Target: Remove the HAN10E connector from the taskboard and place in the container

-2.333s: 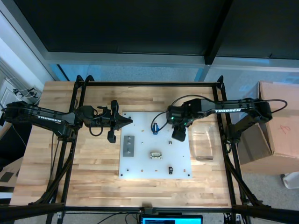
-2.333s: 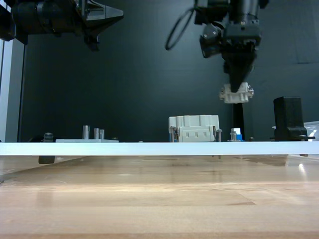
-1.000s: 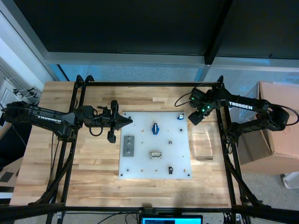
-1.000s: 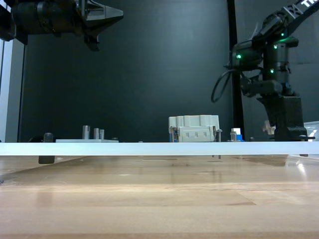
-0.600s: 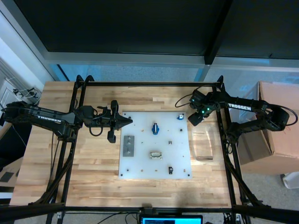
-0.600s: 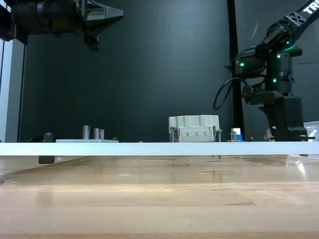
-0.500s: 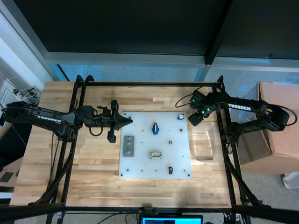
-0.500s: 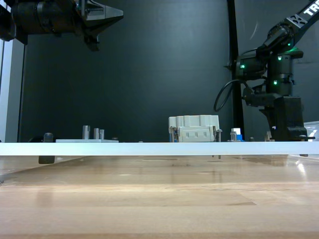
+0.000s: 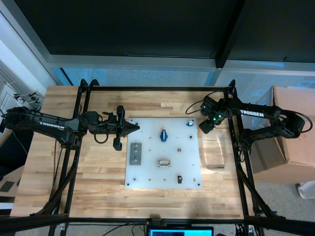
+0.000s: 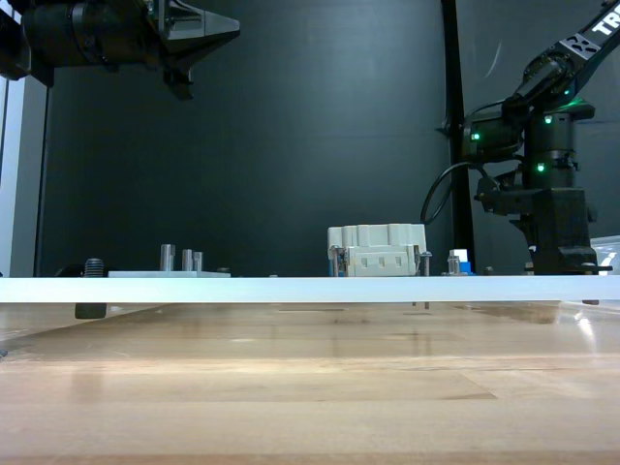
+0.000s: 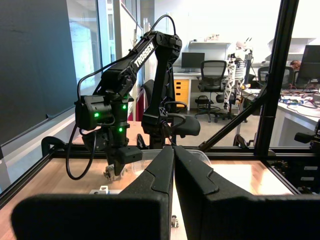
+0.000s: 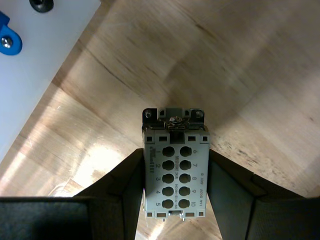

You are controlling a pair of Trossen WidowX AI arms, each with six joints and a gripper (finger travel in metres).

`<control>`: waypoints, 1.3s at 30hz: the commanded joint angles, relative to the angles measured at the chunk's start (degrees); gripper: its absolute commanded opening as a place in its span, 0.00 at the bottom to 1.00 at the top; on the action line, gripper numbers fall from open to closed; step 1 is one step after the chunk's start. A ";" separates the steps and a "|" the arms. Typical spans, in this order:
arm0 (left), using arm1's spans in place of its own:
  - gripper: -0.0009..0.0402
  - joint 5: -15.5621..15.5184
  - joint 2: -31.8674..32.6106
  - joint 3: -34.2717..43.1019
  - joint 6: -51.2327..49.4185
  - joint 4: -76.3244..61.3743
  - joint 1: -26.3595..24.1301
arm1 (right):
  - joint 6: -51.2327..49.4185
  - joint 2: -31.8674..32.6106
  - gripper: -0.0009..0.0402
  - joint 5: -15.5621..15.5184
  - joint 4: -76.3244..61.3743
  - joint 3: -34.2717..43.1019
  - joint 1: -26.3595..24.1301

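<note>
The HAN10E connector [image 12: 175,170], a grey block with ten numbered holes, is held clear of the white taskboard [image 9: 147,169]. My right gripper [image 12: 175,192] is shut on it, a finger [image 12: 125,187] on either side. The gripper [image 9: 205,126] hangs low over bare wood just past the board's back right corner, beyond the far end of the clear container [image 9: 213,153]. In the left wrist view the connector [image 11: 109,173] shows under that gripper. My left gripper [image 9: 134,127] is shut on nothing, raised over the board's back left corner.
On the board stand a beige housing [image 9: 164,163], a grey metal block [image 9: 135,153], a blue fitting [image 9: 163,134] and a small black part [image 9: 180,179]. A black frame post [image 9: 231,118] rises close to the right arm. A cardboard box [image 9: 294,132] sits off the table's right edge.
The right gripper carried the connector from above the board's middle to the right, past the board's edge, and lower. In the last half second it shifted only slightly. The left arm stayed put.
</note>
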 commanded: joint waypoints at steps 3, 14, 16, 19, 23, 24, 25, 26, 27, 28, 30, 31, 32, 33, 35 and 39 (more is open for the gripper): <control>0.02 0.02 0.02 0.02 0.00 0.00 0.02 | 0.04 0.02 0.58 0.00 -0.04 0.02 0.02; 0.02 0.02 0.02 0.02 0.00 0.00 0.00 | 0.20 -3.41 0.74 -0.02 -4.17 2.43 0.17; 0.02 0.02 0.02 0.02 0.00 0.00 0.02 | 0.20 -4.63 0.75 -0.02 -6.34 3.91 0.20; 0.02 0.02 0.02 0.02 0.00 0.00 0.02 | 0.24 -6.10 0.75 -0.02 -9.40 6.43 0.20; 0.02 0.02 0.02 0.02 0.00 0.00 0.02 | 0.20 -7.43 0.75 -0.02 -12.57 9.44 0.33; 0.02 0.02 0.02 0.02 0.00 -0.02 0.00 | 0.20 -7.58 0.75 0.00 -13.11 9.94 0.35; 0.02 0.02 0.02 0.02 0.00 0.00 0.00 | 0.22 -7.78 0.75 -0.02 -13.53 10.27 0.37; 0.02 0.02 0.02 0.02 0.00 0.00 0.02 | 0.22 -7.80 0.75 0.00 -13.81 10.47 0.42; 0.02 0.02 0.02 0.02 0.00 0.00 0.02 | 0.22 -7.80 0.75 -0.02 -13.94 10.54 0.44; 0.02 0.02 0.02 0.02 0.00 0.00 0.00 | 0.22 -7.80 0.75 0.00 -13.97 10.51 0.46; 0.02 0.02 0.02 0.02 0.00 0.00 0.02 | 0.22 -7.80 0.75 0.00 -13.97 10.38 0.48; 0.02 0.02 0.02 0.02 0.00 0.00 0.00 | 0.22 -7.80 0.75 0.00 -13.97 10.34 0.52; 0.02 0.02 0.00 0.02 0.00 0.00 0.02 | 0.22 -7.80 0.75 0.00 -13.99 10.34 0.52; 0.02 0.02 0.02 0.02 0.00 0.00 0.02 | 0.24 -7.80 0.75 0.00 -13.99 10.34 0.55; 0.02 0.02 0.02 0.02 0.00 0.00 0.02 | 0.24 -7.80 0.75 0.00 -14.01 10.34 0.57; 0.02 0.02 0.02 0.02 0.00 0.00 0.02 | 0.26 -7.80 0.75 0.00 -14.03 10.32 0.57</control>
